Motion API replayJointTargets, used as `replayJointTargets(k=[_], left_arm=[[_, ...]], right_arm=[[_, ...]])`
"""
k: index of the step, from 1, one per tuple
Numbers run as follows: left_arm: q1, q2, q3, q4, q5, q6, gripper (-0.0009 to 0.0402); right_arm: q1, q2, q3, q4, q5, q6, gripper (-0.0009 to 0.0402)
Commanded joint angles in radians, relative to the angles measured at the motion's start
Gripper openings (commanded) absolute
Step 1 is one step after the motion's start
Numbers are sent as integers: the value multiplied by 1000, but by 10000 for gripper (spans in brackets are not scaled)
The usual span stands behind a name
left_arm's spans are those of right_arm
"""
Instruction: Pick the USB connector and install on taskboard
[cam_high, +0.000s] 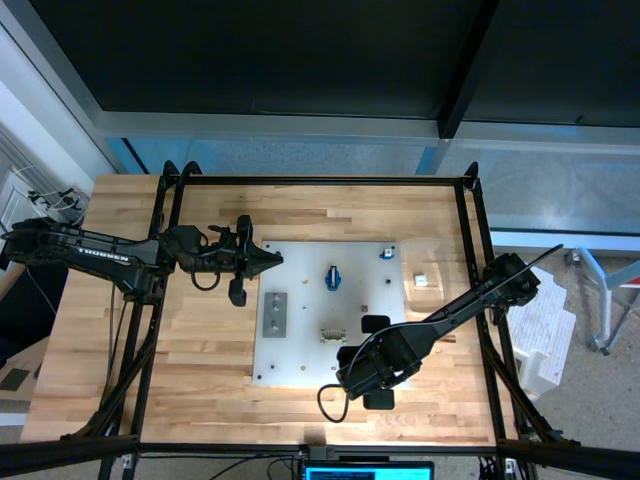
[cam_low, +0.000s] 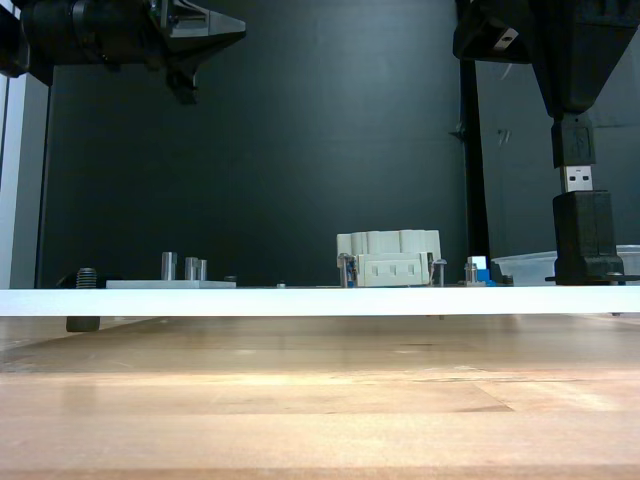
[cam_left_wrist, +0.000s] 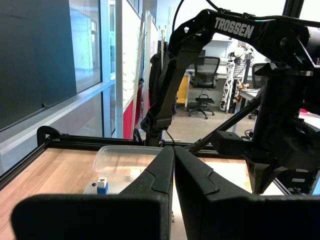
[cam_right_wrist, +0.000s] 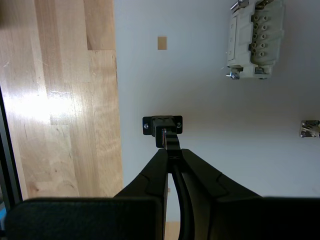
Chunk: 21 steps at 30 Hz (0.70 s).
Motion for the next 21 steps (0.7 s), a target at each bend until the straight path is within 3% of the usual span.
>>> replayJointTargets(k=[1,21], left_arm=[[0,0,0,0,0,0,0],[0,0,0,0,0,0,0]], right_arm=[[1,-1,-2,0,0,-6,0],[3,-1,-21,27,0,-11,0]])
